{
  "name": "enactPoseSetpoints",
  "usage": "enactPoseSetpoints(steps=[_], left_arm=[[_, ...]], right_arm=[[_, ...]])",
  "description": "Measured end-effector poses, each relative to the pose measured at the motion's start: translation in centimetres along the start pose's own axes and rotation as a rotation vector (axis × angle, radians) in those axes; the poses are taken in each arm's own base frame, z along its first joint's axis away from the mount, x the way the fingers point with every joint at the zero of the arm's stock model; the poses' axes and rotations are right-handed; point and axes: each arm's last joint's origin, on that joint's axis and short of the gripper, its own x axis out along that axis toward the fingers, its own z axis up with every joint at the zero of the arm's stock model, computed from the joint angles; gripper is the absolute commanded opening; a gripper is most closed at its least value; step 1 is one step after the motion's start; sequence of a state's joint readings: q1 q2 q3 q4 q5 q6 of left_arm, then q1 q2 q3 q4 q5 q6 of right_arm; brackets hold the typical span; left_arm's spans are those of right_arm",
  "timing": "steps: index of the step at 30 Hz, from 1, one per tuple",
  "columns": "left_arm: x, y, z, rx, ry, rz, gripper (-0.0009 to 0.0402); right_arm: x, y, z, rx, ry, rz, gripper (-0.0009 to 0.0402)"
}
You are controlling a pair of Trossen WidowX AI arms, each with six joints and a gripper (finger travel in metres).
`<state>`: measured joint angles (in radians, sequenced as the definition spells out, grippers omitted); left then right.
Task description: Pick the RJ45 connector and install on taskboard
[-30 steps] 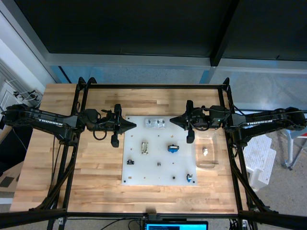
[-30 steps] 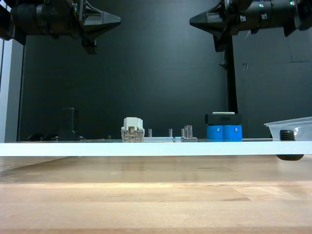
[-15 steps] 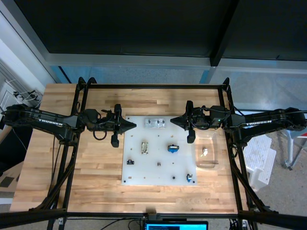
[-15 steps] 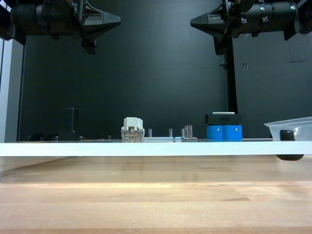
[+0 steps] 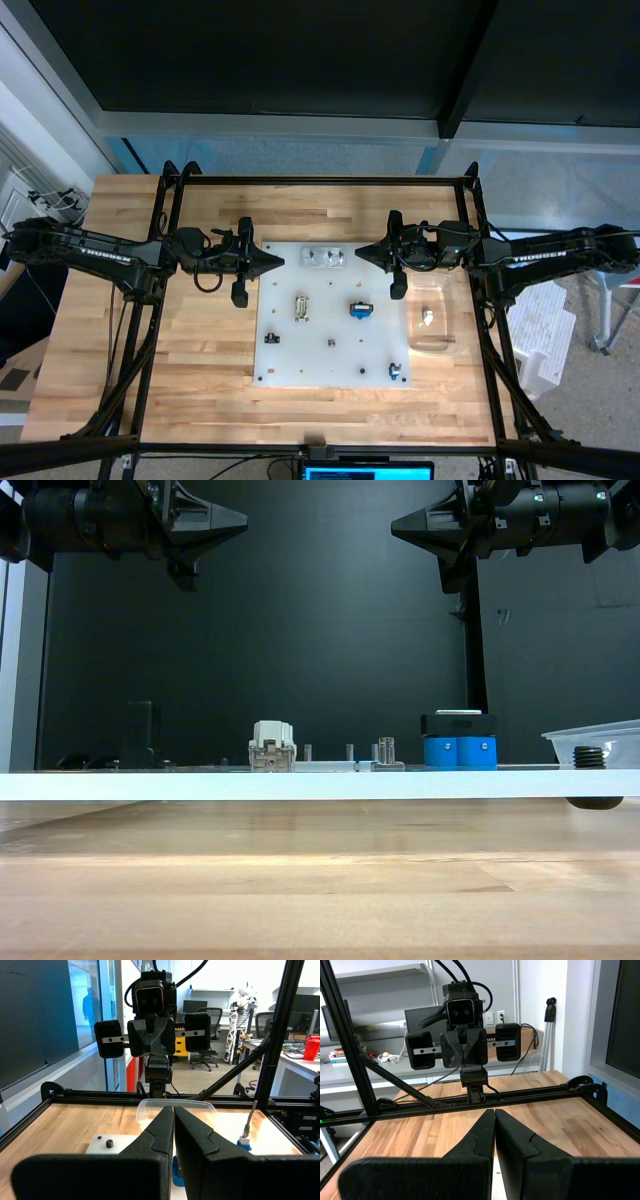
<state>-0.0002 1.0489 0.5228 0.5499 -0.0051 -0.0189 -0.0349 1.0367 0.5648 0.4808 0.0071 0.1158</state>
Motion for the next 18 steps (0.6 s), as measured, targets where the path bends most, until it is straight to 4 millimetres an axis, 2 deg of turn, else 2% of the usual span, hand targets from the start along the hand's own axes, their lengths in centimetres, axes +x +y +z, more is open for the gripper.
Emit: enactPoseSetpoints(steps=[18], left_arm=[[0.00, 0.00, -0.01, 0.000, 0.000, 0.000, 0.0000]], right_arm=[[0.00, -0.02, -0.21, -0.001, 0.021, -0.002, 0.0000]])
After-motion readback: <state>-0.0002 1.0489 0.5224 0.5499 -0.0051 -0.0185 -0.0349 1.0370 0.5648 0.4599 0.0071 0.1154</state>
